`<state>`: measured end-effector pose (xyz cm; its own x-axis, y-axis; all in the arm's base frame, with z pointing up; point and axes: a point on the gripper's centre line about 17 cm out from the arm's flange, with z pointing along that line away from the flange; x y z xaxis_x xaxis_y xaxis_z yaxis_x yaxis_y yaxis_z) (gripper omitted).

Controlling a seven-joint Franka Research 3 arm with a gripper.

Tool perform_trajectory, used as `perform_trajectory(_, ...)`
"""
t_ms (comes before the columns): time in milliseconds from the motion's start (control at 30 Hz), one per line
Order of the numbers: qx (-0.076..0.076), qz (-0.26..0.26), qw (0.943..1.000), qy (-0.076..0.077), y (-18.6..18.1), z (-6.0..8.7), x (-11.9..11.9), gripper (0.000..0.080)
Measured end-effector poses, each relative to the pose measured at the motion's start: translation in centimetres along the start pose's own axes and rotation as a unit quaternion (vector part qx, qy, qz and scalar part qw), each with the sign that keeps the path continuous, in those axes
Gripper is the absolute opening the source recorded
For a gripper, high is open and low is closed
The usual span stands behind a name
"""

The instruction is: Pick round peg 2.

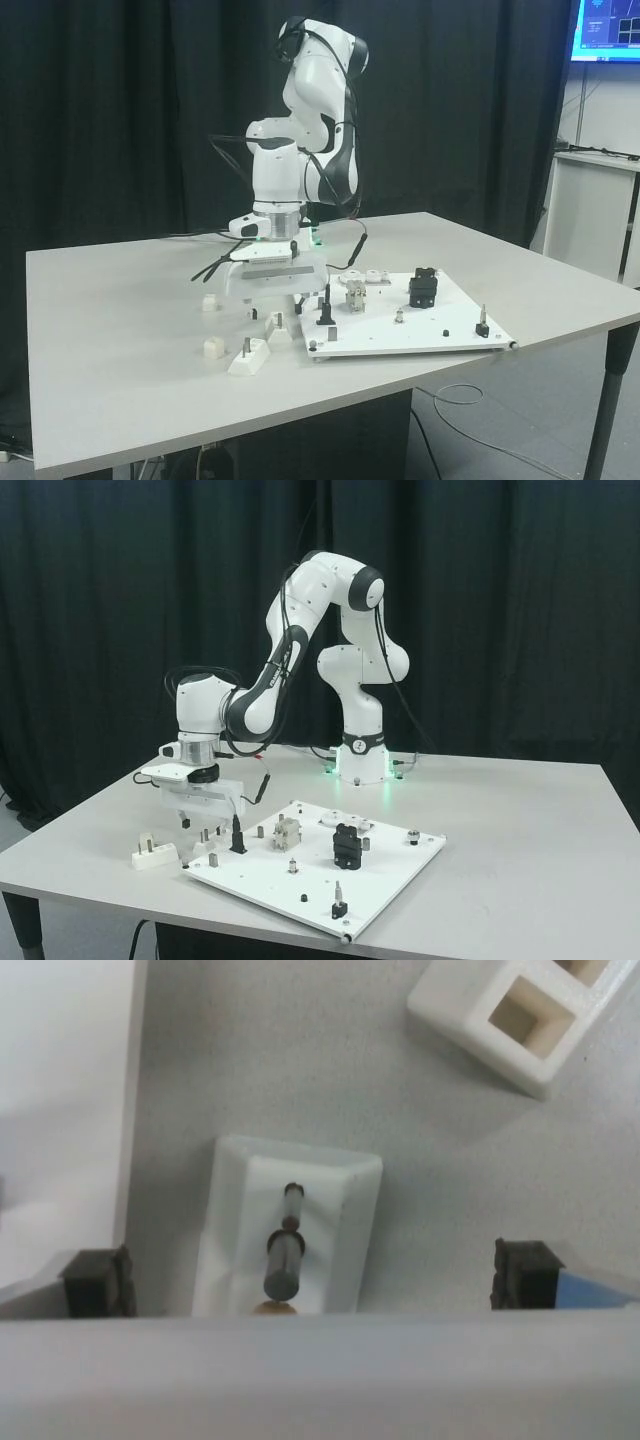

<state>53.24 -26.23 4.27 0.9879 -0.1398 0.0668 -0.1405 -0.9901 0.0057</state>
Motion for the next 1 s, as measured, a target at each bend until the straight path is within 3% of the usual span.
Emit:
perform_trajectory(233, 0.001, 0.002, 1.0000, 0.000, -0.01, 0.07, -0.02, 0.0800)
perform_trajectory(267, 0.001, 0.002, 1.0000, 0.000, -0.02, 0.08, -0.02, 0.0692)
perform_trajectory(300, 0.001, 0.003, 1.0000, 0.000, -0.03, 0.09, -0.02, 0.0530)
perform_trajectory(467, 0.003, 0.006, 1.0000, 0.001, -0.07, 0.16, -0.03, 0.0530)
perform_trajectory(500, 0.003, 0.007, 1.0000, 0.001, -0.08, 0.18, -0.03, 0.0348)
perform_trajectory(667, 0.004, 0.009, 0.9999, 0.001, -0.09, 0.28, -0.07, 0.0348)
perform_trajectory(700, 0.005, 0.010, 0.9999, 0.001, -0.09, 0.31, -0.08, 0.0190)
perform_trajectory(933, 0.006, 0.013, 0.9999, 0.002, -0.09, 0.35, -0.09, 0.0190)
perform_trajectory(967, 0.006, 0.013, 0.9999, 0.002, -0.10, 0.35, -0.09, 0.0058)
perform_trajectory(1000, 0.006, 0.013, 0.9999, 0.002, -0.10, 0.35, -0.09, 0.0058)
